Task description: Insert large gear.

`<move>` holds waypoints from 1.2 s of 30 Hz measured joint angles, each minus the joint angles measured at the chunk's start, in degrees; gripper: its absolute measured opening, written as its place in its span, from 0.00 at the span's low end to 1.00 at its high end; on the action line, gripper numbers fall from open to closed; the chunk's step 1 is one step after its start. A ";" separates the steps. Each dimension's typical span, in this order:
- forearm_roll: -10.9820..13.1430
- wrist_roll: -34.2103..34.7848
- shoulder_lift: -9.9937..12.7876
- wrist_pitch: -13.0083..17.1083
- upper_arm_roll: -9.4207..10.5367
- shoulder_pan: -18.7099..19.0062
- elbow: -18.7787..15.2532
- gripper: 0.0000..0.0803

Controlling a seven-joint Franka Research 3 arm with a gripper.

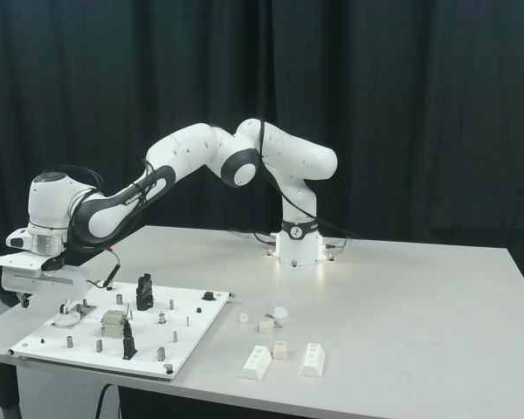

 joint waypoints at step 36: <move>-0.19 0.69 0.02 -3.01 -0.15 -0.10 2.65 1.00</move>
